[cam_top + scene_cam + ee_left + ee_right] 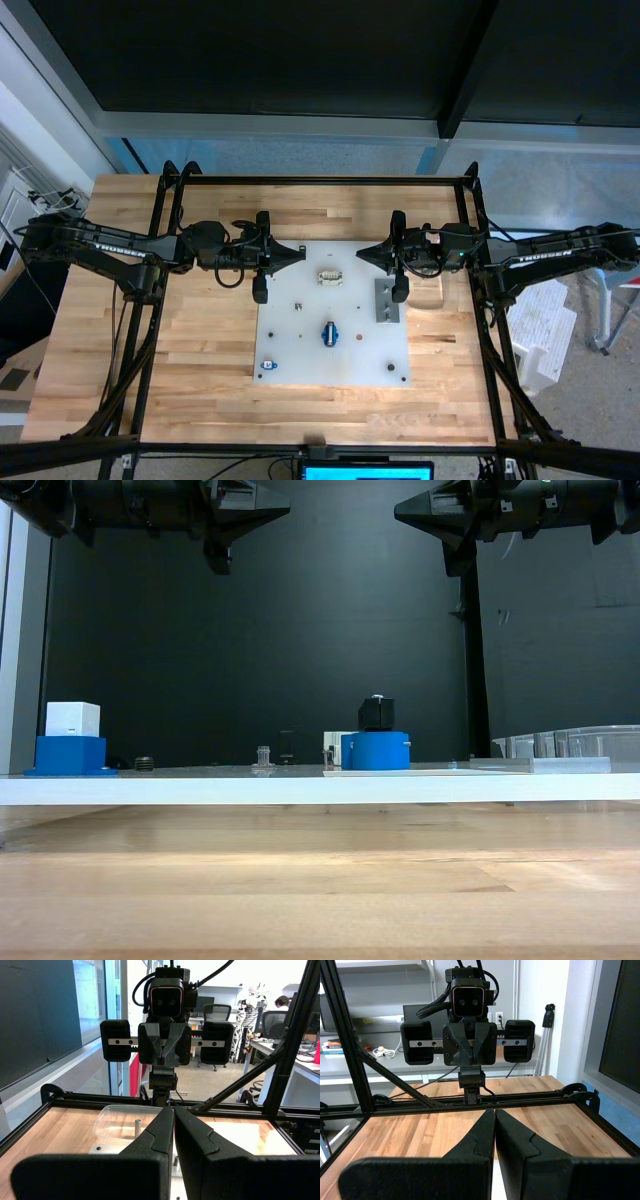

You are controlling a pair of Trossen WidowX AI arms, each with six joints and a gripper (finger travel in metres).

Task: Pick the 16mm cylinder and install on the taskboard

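The wooden desk point(150, 380) filled most of the high view, with a black frame point(320, 181) standing around its edges. Both arms reached inward from the sides at the same height, well above the surface, and pointed at each other over the far edge of the board.

The taskboard point(300, 340), a white square plate, lay flat in the middle of the desk. A clear tray point(112, 1117) sat on the wood just beside the board's right edge, under the right arm.

The left tool point(303, 254) hung over the board's far left corner. Its two fingers point(160, 1132) were pressed together along their length, with nothing between them. The right tool point(358, 252) hung over the far edge a little right of the middle, facing the left one with a gap between the tips. Its fingers point(482, 1135) also met flat against each other and gripped nothing.

On the board, a grey metal block point(387, 300) stood near the right edge, below the right tool. A blue connector point(329, 335) sat near the centre and a beige connector point(328, 277) near the far edge, between the two tips.

The 16mm cylinder point(137, 1129) appeared in the left wrist view as a small grey peg standing upright inside the clear tray, off the board and apart from both tools.
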